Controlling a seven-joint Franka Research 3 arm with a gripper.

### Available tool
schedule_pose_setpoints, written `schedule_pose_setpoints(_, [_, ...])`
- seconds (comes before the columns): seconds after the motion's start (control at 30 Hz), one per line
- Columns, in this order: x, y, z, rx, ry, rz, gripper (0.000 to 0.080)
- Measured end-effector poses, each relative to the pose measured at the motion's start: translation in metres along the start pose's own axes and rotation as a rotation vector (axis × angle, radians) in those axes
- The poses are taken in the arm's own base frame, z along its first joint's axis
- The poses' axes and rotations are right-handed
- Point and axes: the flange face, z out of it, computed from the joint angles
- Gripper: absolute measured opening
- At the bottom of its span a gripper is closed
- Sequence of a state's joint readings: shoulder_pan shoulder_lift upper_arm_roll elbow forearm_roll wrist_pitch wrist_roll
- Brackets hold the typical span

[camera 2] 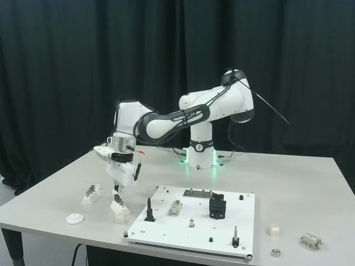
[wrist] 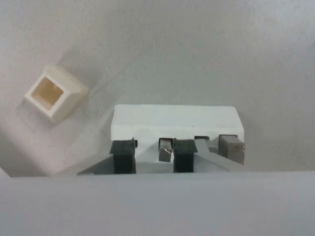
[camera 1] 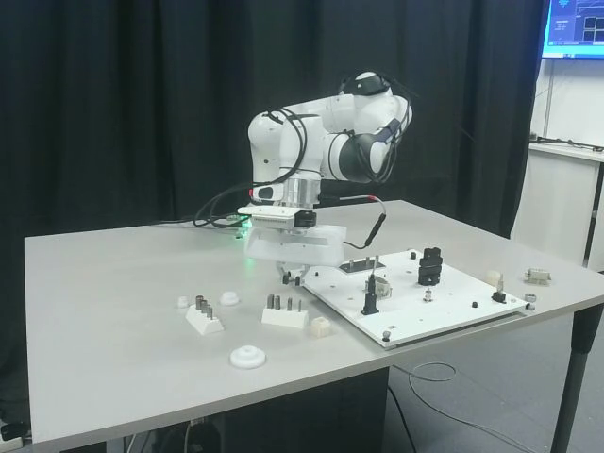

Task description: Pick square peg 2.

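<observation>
One gripper (wrist: 153, 156) hangs over white peg holder (wrist: 176, 123).

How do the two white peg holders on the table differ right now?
The near holder sits directly under the gripper; the far holder stands off to the side, with no arm above it. In the wrist view the near holder shows with grey pegs standing in it and the black fingers around one; the far holder is out of that view. Both are small white blocks carrying upright grey pegs, resting on the grey table.
</observation>
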State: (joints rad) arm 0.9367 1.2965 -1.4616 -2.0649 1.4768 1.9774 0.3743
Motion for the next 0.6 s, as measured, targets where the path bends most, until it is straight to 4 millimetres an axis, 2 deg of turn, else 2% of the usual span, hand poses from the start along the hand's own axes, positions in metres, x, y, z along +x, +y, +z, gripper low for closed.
schedule_pose_setpoints(0.6, [0.0027, -0.0014, -0.0062, -0.007, 0.014, -0.008, 0.0169])
